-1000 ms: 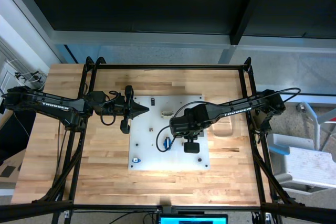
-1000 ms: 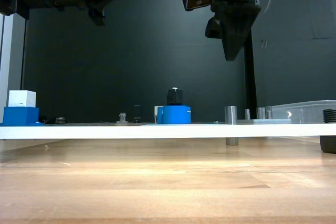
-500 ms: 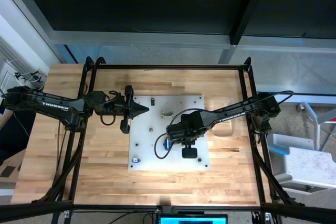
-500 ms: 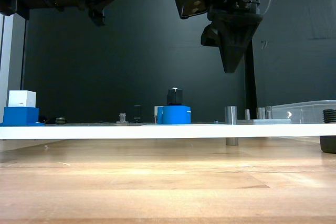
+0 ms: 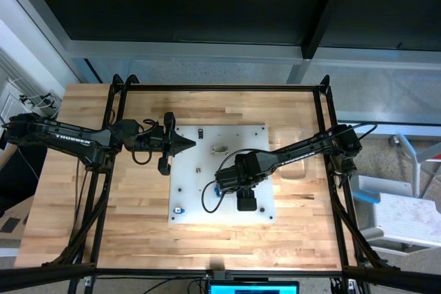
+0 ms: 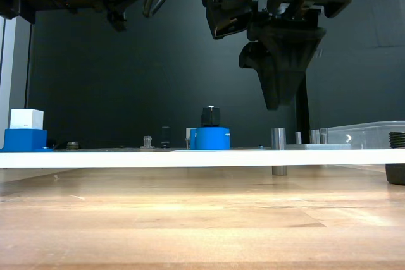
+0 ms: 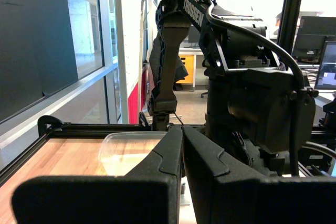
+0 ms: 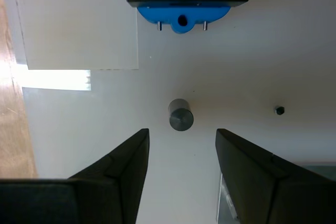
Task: Pick the 16mm cylinder and place it in the container
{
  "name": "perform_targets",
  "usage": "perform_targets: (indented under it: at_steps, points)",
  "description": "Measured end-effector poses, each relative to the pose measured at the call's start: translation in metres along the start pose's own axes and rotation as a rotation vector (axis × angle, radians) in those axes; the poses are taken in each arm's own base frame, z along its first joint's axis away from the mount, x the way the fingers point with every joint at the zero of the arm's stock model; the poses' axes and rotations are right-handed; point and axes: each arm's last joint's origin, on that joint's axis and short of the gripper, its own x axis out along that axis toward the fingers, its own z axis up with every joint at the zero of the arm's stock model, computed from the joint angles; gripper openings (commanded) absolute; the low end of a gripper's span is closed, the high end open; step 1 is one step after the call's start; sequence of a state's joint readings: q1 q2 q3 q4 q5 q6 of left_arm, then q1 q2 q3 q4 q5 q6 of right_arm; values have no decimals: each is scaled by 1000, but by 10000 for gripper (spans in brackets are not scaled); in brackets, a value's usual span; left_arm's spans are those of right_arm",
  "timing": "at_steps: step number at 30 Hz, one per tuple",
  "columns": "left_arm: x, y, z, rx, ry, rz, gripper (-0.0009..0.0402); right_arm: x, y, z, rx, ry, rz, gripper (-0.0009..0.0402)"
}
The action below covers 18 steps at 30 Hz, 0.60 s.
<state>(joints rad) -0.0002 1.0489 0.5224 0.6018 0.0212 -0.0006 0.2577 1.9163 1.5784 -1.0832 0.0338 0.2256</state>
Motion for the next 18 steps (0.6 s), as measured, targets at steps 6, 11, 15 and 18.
perform_targets:
  at_steps: [6, 11, 15, 18]
  points:
    - [0, 0, 0, 0, 0, 0, 0, 7, 1, 3, -6, 0, 0, 187]
    - [0, 0, 0, 0, 0, 0, 0, 14, 1, 3, -20, 16, -4, 189]
    - [0, 0, 0, 0, 0, 0, 0, 19, 1, 3, -27, 27, -7, 189]
    - [0, 0, 0, 0, 0, 0, 0, 22, 2, 3, -27, 17, -5, 189]
